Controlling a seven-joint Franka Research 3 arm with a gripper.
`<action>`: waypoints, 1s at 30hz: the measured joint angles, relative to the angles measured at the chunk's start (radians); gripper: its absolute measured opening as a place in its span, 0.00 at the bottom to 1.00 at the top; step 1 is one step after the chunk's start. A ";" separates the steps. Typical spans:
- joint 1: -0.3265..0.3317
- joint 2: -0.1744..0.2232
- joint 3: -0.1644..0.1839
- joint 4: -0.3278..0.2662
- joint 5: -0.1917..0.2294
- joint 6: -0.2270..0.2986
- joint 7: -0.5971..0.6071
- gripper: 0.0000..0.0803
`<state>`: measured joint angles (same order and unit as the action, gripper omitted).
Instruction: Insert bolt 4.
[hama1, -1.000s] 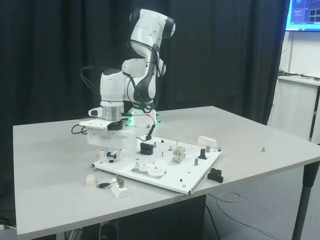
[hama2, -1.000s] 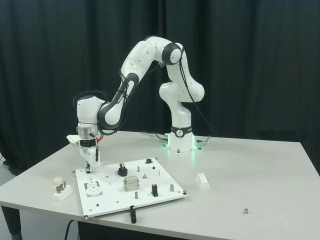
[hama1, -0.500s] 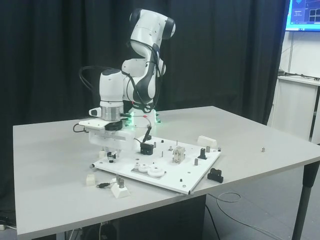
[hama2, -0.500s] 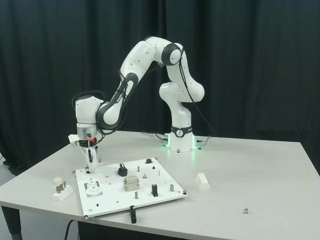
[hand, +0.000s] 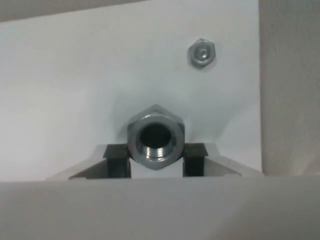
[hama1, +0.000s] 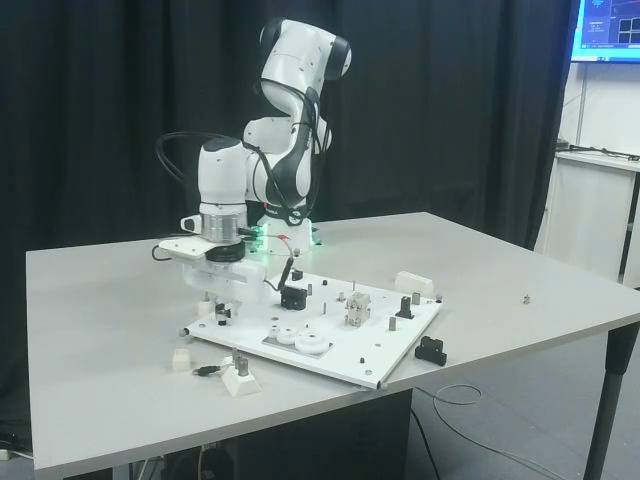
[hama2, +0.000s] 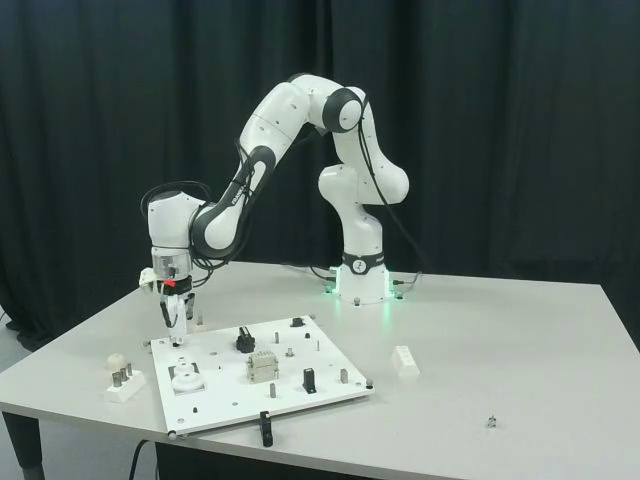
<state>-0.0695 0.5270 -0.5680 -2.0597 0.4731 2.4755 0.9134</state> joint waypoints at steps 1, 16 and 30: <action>0.000 0.000 0.000 0.001 -0.002 -0.001 0.011 0.28; 0.007 0.005 0.000 0.008 -0.031 -0.002 0.265 0.28; 0.011 0.007 -0.001 0.011 -0.033 0.004 0.495 0.28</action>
<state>-0.0587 0.5341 -0.5686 -2.0490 0.4405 2.4797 1.4086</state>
